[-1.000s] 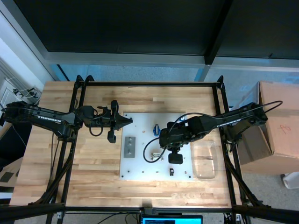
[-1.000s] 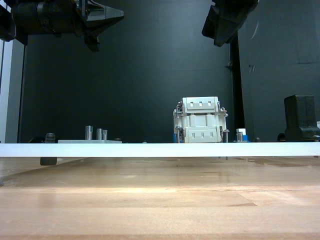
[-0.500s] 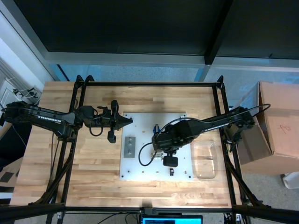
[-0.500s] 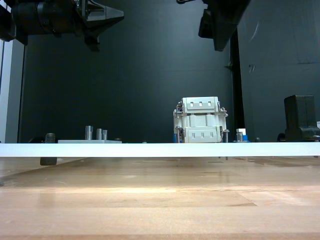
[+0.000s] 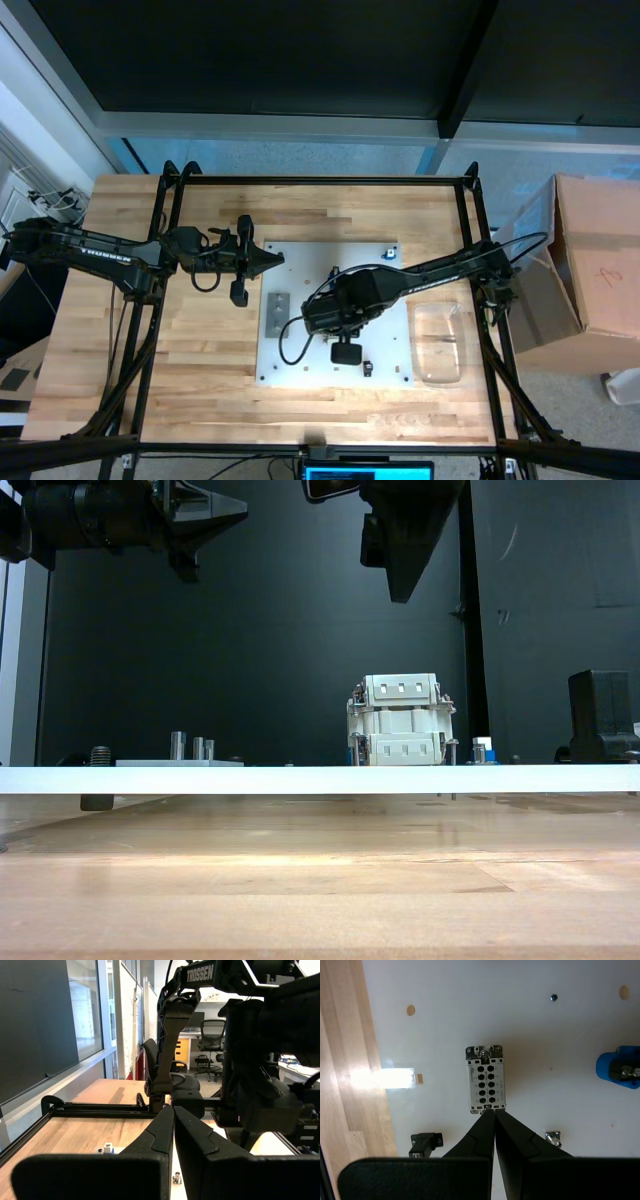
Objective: Remove the HAN10E connector from the taskboard and place in the container
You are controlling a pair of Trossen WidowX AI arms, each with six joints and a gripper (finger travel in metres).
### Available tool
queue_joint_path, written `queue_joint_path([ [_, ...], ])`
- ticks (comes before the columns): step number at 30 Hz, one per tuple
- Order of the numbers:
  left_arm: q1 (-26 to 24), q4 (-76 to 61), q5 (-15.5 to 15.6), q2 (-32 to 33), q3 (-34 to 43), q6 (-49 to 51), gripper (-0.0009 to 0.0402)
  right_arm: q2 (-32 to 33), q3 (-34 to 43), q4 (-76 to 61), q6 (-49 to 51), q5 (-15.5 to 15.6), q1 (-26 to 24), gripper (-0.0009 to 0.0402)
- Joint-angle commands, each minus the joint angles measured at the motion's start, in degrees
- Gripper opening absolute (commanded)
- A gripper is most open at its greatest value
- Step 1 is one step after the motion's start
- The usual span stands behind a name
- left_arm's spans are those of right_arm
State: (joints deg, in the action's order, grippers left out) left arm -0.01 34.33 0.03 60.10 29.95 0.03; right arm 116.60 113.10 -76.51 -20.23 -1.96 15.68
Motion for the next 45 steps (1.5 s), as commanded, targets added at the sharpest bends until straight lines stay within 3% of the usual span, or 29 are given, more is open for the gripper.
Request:
queue_joint_path([
  [1, 0.02, 0.02, -0.02, 0.02, 0.0, 0.0, 0.0, 0.2, -0.35, 0.04, -0.48, -0.07, 0.0, 0.0001],
  [6, 0.02, 0.02, -0.02, 0.02, 0.0, 0.0, 0.0, 0.2, -0.52, 0.04, -0.35, -1.33, -0.02, 0.0043],
  [17, 0.0, 0.02, -0.02, 0.02, 0.0, 0.02, 0.0, 0.2, -0.61, 1.44, -0.31, -3.21, 0.07, 0.0226],
  [22, 0.0, 0.02, -0.02, 0.02, 0.0, 0.0, 0.0, 0.37, -1.53, 2.95, -0.28, -3.15, 0.22, 0.0277],
  [29, 0.0, 0.02, -0.02, 0.02, 0.0, 0.0, 0.0, 3.82, -1.57, 3.39, 0.9, -2.91, 0.83, 0.0304],
  [45, 0.0, 0.02, -0.02, 0.02, 0.0, 0.0, 0.0, 6.95, -2.62, 5.29, 2.97, -2.47, 1.27, 0.0304],
])
